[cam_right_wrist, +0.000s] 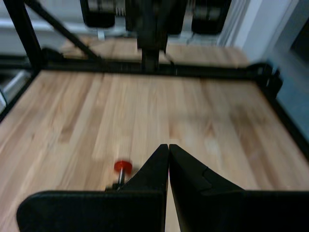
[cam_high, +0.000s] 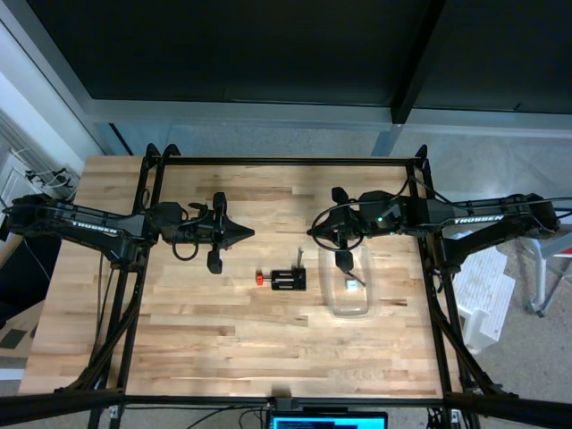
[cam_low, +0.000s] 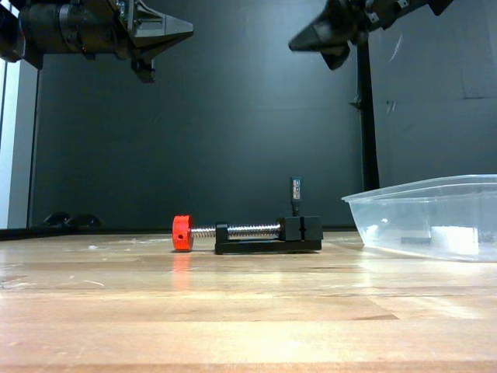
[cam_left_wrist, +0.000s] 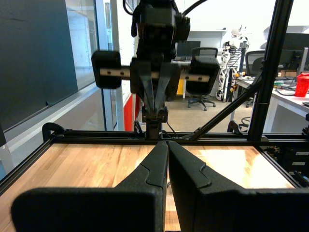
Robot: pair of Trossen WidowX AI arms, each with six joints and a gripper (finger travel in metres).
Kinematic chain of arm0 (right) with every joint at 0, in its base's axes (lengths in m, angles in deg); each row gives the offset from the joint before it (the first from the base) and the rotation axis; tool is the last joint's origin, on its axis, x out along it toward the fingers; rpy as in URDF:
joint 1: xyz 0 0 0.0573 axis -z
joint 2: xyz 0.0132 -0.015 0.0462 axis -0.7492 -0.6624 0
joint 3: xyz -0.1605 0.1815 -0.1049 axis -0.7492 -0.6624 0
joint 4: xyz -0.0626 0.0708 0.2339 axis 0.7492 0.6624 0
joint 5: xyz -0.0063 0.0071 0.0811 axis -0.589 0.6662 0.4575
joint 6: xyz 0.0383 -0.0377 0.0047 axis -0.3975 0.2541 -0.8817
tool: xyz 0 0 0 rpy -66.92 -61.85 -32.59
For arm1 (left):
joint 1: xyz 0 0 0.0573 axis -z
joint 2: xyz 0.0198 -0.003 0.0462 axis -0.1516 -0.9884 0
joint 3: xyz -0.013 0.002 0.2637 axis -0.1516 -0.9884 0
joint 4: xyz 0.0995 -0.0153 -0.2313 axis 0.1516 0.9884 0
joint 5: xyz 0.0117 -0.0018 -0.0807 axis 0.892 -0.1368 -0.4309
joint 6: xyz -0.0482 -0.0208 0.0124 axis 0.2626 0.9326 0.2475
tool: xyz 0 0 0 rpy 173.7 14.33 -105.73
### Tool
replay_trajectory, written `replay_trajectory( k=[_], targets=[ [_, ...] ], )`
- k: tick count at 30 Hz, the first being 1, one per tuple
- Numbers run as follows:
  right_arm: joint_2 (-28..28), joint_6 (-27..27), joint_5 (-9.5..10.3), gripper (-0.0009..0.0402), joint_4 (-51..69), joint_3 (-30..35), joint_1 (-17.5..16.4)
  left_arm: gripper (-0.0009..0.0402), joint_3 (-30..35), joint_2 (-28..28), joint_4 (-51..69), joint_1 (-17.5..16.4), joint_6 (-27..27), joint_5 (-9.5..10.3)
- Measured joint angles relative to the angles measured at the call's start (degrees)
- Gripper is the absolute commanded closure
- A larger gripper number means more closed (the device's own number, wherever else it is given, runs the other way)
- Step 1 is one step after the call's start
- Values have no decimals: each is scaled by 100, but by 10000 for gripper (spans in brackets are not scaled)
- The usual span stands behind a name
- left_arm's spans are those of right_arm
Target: Remove the USB-C connector from taskboard and place in the container
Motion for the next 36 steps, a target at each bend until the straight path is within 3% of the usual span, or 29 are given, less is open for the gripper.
replay_trajectory(
  k=[10, 14, 20, 31, 36],
  targets=[
    [348, 15, 68, 393, -1652, -839, 59, 393, 0, 0, 0, 0, 0, 0],
    [533, -109, 201, 393, -2109, -1189, 111, 393, -2, -2, 0, 0, 0, -2],
    [793, -157, 188, 393, -2651, -1655, 138, 393, 0, -2, -2, 0, 0, 0],
    [968, -205, 203, 393, -3254, -2120, 136, 393, 0, -2, 0, 0, 2, 0],
    [968, -280, 348, 393, -3397, -2184, 136, 393, 0, -2, 0, 0, 0, 0]
  ],
)
